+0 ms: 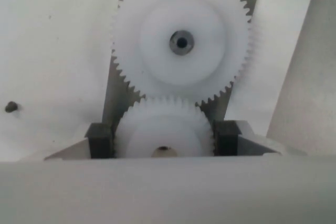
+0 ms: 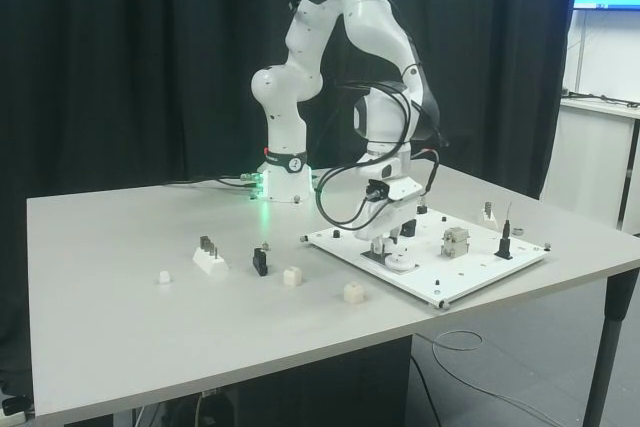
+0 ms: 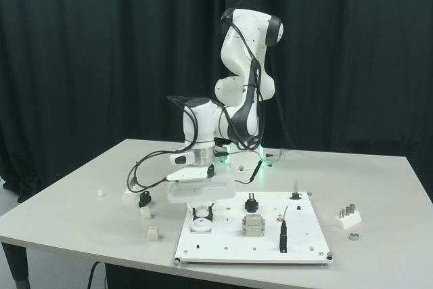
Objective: Insert medium gear.
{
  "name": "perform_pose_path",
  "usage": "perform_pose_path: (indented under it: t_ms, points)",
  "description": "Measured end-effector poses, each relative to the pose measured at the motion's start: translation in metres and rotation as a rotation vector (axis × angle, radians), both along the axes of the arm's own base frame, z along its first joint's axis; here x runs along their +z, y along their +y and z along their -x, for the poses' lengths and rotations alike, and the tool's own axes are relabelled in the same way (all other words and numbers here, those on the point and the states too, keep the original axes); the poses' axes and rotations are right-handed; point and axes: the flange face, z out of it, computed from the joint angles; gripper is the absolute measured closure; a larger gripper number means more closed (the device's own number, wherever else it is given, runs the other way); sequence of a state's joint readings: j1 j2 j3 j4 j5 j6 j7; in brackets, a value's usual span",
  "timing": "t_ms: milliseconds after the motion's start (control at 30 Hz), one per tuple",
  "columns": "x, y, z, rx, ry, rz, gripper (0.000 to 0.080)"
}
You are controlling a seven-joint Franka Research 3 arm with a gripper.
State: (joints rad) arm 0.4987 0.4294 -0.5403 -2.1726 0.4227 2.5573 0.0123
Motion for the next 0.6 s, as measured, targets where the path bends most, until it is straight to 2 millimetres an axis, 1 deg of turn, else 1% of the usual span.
perform_pose_path:
  t_ms: [600]
  points:
    - [0.0,-0.0033,-0.0047,-0.002,0.002,0.002,0.0406]
